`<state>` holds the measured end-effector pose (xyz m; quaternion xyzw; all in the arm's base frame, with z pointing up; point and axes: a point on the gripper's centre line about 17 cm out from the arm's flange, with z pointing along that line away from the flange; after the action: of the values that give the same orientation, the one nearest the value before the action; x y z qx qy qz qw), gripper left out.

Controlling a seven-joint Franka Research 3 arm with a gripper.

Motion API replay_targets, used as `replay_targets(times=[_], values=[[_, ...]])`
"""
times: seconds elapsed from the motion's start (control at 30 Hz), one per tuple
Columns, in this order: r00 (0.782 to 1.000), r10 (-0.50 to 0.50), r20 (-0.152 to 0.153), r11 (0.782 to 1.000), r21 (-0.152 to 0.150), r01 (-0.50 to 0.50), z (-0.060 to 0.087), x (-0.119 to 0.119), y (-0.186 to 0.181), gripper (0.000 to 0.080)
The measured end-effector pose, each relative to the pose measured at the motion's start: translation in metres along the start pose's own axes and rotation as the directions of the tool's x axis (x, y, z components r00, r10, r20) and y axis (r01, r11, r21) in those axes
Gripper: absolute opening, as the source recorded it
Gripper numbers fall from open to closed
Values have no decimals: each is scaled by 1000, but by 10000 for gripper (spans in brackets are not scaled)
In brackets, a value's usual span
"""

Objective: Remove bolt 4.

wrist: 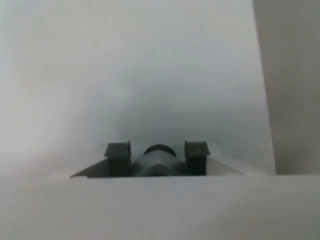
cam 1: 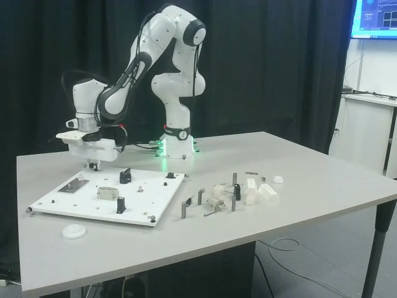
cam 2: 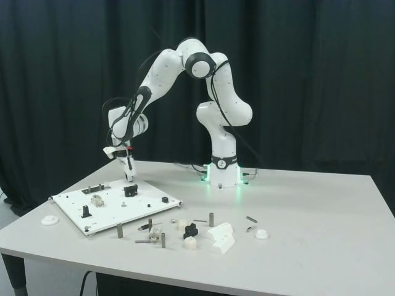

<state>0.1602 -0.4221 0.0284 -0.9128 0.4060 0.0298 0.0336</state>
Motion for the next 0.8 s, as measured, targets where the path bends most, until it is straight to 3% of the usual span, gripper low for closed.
replay_targets(times=[0.2,0.43,0.8], values=[[991,-133,5,991,3,133,0,0,-1,228],[962,-272,8,962,10,272,0,-1,-2,228],[879,-477,11,879,18,477,-1,-2,-4,228]])
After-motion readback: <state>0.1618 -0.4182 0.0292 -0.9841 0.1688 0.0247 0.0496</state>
